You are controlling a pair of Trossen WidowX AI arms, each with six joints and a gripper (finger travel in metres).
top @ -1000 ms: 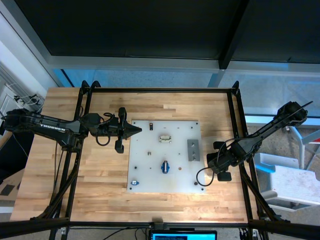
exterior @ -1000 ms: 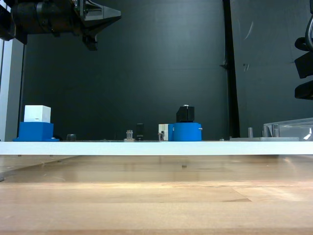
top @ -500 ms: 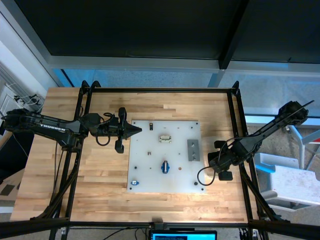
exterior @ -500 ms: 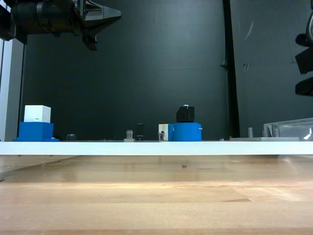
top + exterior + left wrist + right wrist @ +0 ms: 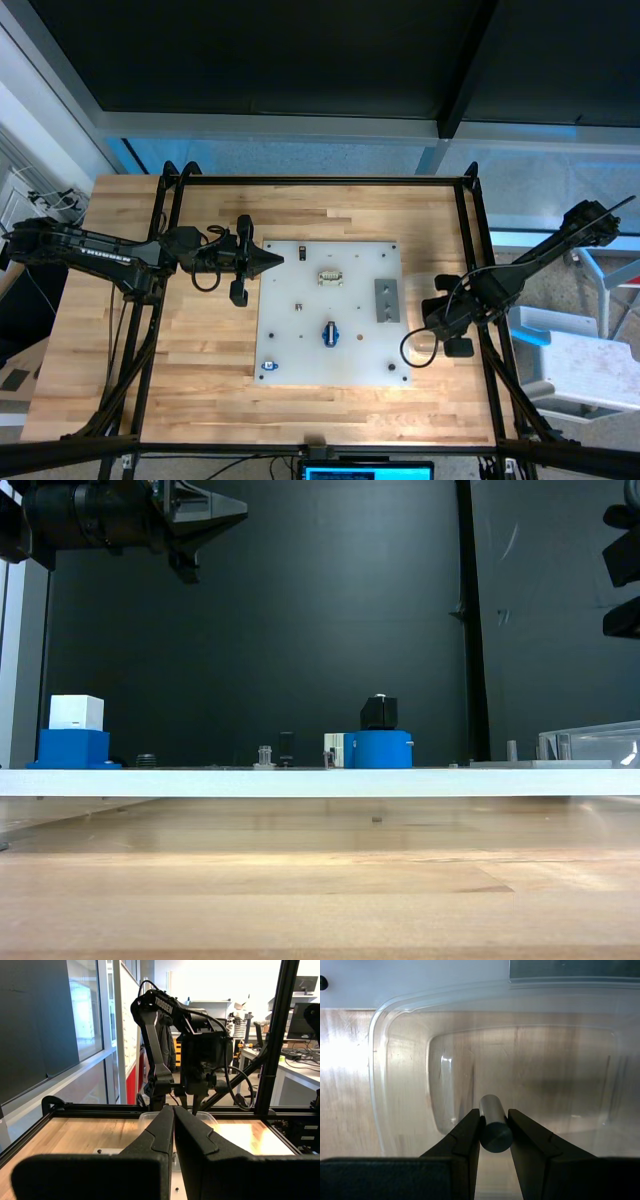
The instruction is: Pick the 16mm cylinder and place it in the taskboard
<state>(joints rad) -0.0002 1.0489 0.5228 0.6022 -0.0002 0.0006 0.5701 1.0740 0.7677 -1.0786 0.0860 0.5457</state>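
Right gripper (image 5: 493,1116) pinching the cylinder (image 5: 495,1133) above the tray (image 5: 395,1060)
It hangs at three o'clock of the board (image 5: 300,345); left gripper (image 5: 274,260), fingers pressed together, hovers at ten o'clock

Light wooden plank table (image 5: 200,350), black frame rails (image 5: 320,181) along edges. White square taskboard (image 5: 300,345) lies flat at table centre. Clear plastic tray (image 5: 400,1060) on wood just beside board's right edge. Left gripper (image 5: 276,259) raised over board's left edge, fingers pressed together. Right gripper (image 5: 494,1121) above tray, pinching 16mm cylinder (image 5: 495,1132).
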